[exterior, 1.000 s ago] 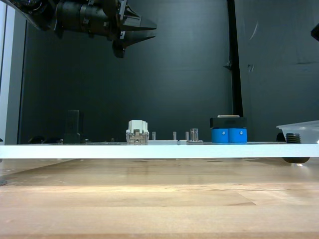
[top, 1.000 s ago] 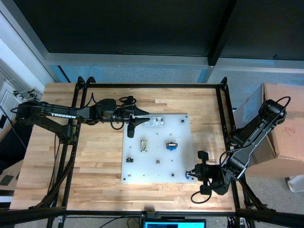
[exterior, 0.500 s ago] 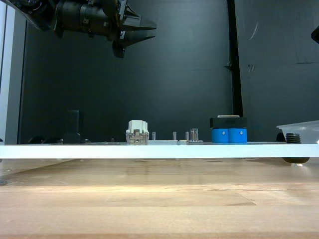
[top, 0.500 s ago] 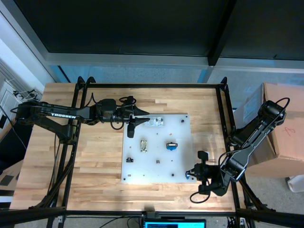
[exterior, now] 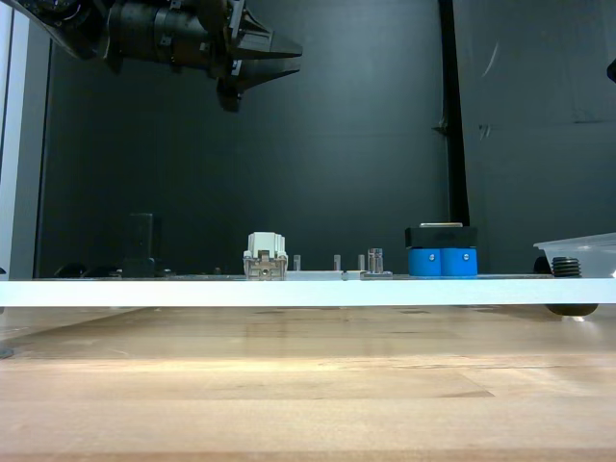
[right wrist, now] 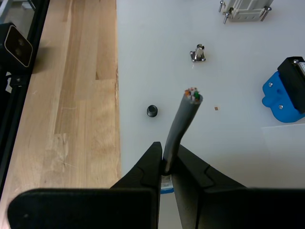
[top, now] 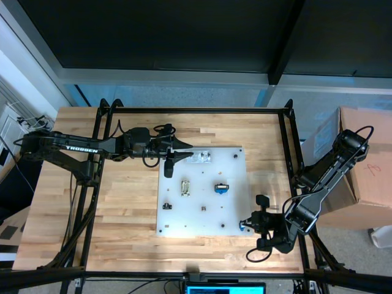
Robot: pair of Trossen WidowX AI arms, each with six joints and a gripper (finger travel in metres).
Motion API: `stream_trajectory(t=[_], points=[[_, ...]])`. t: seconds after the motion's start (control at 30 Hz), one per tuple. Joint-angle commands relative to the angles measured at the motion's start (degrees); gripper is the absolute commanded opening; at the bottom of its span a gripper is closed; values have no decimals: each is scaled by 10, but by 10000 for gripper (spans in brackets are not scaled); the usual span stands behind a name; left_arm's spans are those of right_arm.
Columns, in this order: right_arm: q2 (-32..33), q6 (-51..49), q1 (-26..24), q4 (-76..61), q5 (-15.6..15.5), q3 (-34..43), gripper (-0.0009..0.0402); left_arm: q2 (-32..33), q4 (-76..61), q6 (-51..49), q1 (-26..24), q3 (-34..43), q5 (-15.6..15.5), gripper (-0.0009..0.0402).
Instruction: Pick the RJ45 connector and install on the taskboard
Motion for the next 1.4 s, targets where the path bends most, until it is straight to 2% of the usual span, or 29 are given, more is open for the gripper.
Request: stream_trajectory(t=[0.03, 1.4], points=[[0, 0, 0, 0, 0, -2, 0, 0, 0, 0, 0, 0, 0, 113], [9, -12, 2, 6, -6, -5, 0, 0, 0, 0, 0, 0, 0, 113]])
